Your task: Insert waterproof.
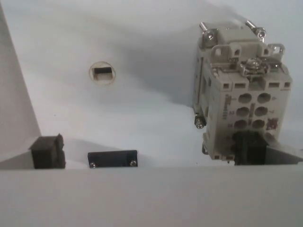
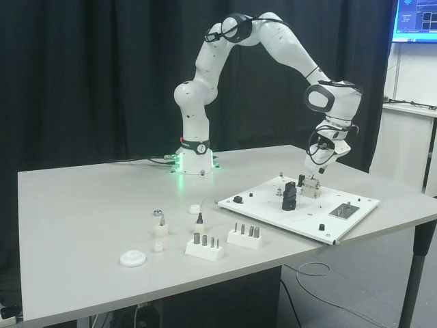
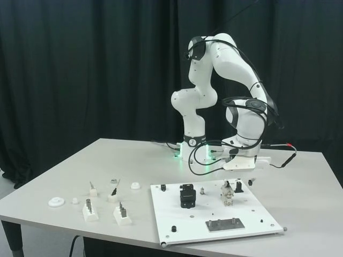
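Observation:
The waterproof connector (image 1: 241, 104) is a block with several round holes and metal clips. It stands upright on the white board (image 2: 273, 212) near its back edge, and shows as connector (image 2: 311, 186) and connector (image 3: 229, 194) in the room views. My gripper (image 1: 147, 151) hangs just above and slightly beside it, open. One black fingertip (image 1: 47, 151) is far off to the side, and the other fingertip (image 1: 248, 149) overlaps the connector's lower end. Nothing is held between them. The room views show the gripper (image 2: 317, 169) and gripper (image 3: 242, 167) over the board's back part.
A black block (image 2: 289, 196) stands on the board beside the connector. A grey metal plate (image 2: 343, 210) lies near the board's front, and a round hole with a black slot (image 1: 102, 72) sits in the board. White pin holders (image 2: 205, 246) and a white gear (image 2: 132, 258) lie on the table.

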Robot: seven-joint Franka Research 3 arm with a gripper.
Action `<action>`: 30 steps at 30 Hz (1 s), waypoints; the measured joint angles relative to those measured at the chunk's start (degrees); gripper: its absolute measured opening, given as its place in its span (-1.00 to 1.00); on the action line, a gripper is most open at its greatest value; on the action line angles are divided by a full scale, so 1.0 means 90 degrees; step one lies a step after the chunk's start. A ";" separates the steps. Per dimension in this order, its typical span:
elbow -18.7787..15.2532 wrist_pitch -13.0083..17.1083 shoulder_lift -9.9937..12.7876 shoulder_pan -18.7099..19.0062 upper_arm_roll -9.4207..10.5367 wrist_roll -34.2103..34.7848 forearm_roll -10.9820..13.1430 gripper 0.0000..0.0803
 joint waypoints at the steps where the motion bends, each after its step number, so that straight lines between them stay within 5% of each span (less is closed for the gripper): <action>1: -0.0001 0.0001 0.0000 0.0000 0.0000 0.0000 -0.0001 0.99; 30: -0.0169 0.0250 -0.0006 0.0001 0.0012 0.0010 -0.0024 0.99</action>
